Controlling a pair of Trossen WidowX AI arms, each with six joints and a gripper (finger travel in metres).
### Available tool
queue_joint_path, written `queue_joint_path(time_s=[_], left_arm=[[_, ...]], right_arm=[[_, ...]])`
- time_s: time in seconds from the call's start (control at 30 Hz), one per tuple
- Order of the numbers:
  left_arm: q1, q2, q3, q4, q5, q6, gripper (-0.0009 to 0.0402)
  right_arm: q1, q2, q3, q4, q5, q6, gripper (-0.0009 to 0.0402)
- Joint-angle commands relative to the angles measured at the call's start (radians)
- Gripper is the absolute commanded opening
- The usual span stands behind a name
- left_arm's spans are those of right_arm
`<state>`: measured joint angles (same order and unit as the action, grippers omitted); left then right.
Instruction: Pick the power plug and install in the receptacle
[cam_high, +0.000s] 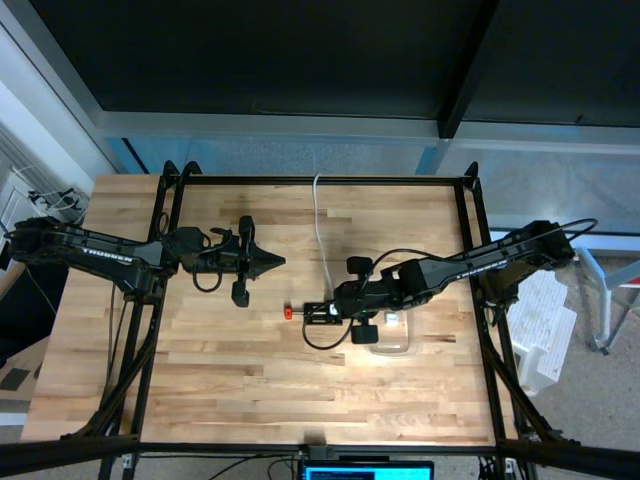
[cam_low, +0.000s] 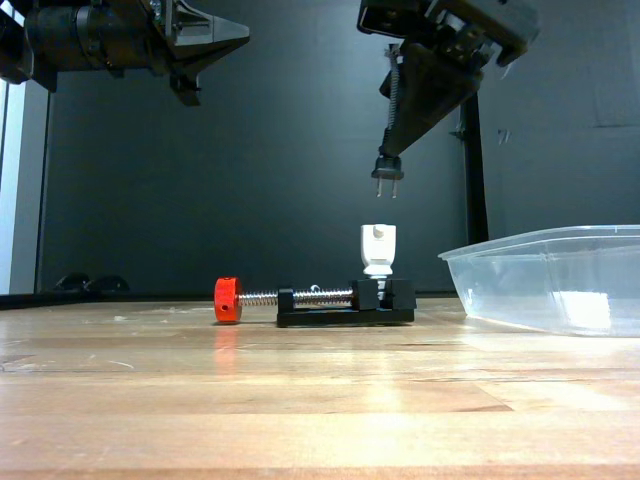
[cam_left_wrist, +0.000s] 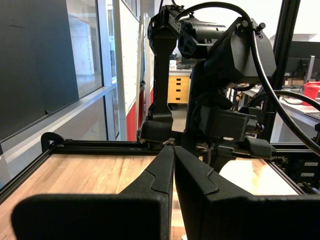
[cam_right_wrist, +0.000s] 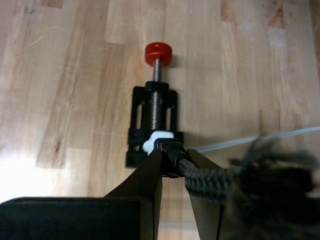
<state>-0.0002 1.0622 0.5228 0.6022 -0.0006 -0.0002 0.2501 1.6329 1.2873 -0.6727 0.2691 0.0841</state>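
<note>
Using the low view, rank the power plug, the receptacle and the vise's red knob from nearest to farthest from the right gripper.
1. power plug: held in the right gripper, prongs down.
2. receptacle: just below, upright in the vise.
3. red knob: at the vise's left end.
The left gripper, shut, hangs high at left, unranked.
</note>
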Motion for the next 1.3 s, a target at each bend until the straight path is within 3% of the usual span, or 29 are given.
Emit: queue_joint_path(time_s=[0.03, 1.3], left_arm=[[0.000, 0.000, 0.000, 0.000, 0.000, 0.000, 0.0000], [0.000, 0.000, 0.000, 0.000, 0.000, 0.000, 0.0000]], right_arm=[[-0.004, 0.012, -0.003, 0.011, 0.000, -0.007, 0.0000], [-0.015, 0.048, -0.024, 0.047, 0.000, -0.021, 0.0000]])
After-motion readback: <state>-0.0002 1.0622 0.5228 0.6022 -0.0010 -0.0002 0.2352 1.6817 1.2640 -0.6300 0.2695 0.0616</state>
